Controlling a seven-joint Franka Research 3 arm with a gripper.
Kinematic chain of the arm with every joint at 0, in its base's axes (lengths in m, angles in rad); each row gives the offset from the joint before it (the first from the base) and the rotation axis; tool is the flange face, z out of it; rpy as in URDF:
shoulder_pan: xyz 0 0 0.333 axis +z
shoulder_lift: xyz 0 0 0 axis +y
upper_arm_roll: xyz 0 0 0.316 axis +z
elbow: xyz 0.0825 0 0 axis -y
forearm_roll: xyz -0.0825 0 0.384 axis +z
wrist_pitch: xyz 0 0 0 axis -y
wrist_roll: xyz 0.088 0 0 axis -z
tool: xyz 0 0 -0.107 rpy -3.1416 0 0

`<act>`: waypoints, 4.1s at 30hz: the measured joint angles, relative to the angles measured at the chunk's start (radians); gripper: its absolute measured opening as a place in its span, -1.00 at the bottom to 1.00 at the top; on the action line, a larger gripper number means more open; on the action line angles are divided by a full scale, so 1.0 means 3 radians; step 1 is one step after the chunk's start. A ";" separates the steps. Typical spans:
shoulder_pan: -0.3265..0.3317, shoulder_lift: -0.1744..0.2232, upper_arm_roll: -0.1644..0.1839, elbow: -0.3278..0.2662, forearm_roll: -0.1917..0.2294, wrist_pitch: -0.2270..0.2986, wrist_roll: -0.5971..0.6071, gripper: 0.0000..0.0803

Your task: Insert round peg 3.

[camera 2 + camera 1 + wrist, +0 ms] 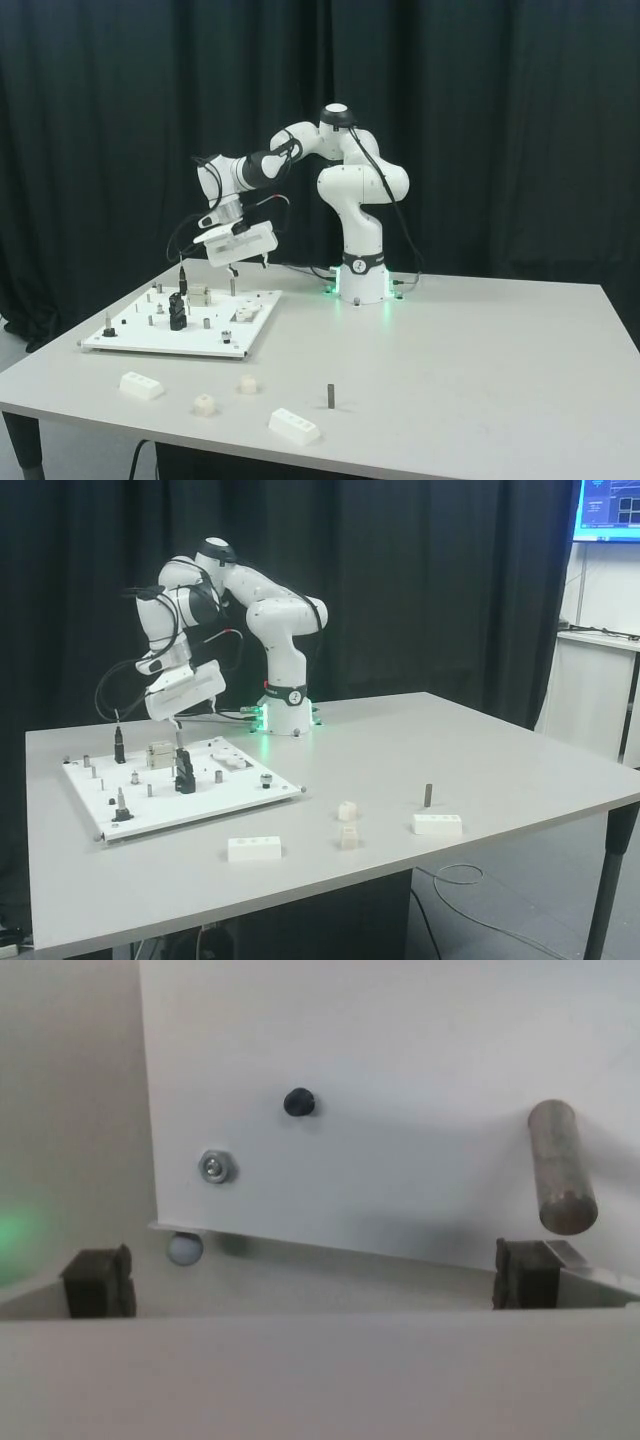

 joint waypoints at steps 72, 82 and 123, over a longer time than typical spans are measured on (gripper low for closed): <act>0.0042 -0.0007 -0.0046 -0.0005 0.0019 0.0148 0.0000 0.99; 0.0063 -0.0007 -0.0048 -0.0006 0.0038 0.0168 0.0000 0.99; 0.0104 -0.0005 -0.0082 0.0009 -0.0002 0.0284 0.0000 0.99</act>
